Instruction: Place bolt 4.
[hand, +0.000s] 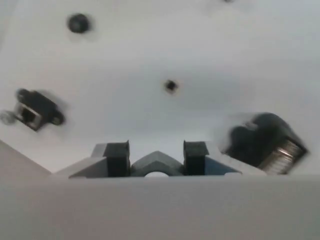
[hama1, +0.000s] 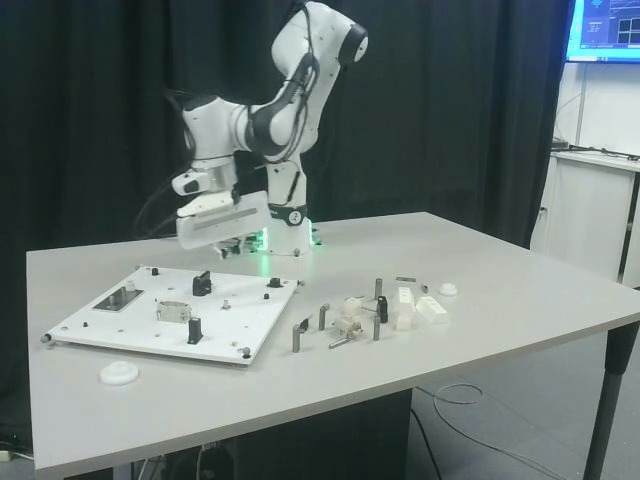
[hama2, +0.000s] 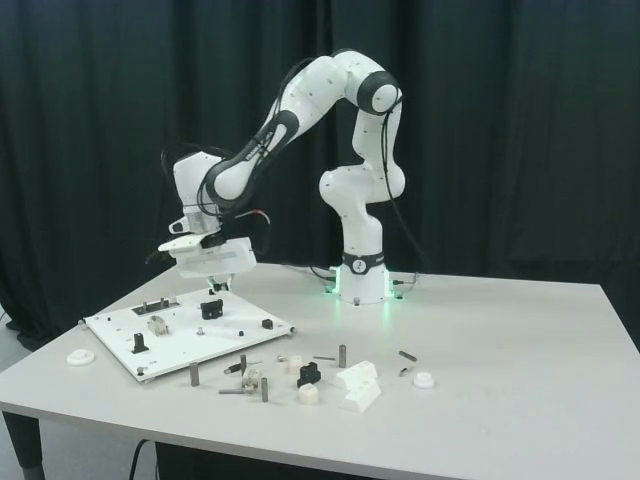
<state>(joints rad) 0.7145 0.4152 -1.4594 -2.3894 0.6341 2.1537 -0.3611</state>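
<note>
In the wrist view my gripper (hand: 156, 159) shows two black pads (hand: 118, 157) with a grey bolt (hand: 156, 164) clamped between them, its head peaked like a hexagon. Below lies the white board (hand: 150, 50) with a small dark hole (hand: 171, 86) just beyond the fingertips. In the room views the gripper (hama1: 228, 243) (hama2: 213, 285) hangs a short way above the rear part of the board (hama1: 120, 325) (hama2: 180, 345); the bolt itself is too small to make out there.
The board carries a black block with a metal face (hand: 265, 140), a small black socket (hand: 37, 109) and a black knob (hand: 78, 23). Loose upright bolts (hama1: 297, 338), white blocks (hama1: 405, 305) and white discs (hama1: 118, 374) (hama2: 424, 380) lie on the grey table.
</note>
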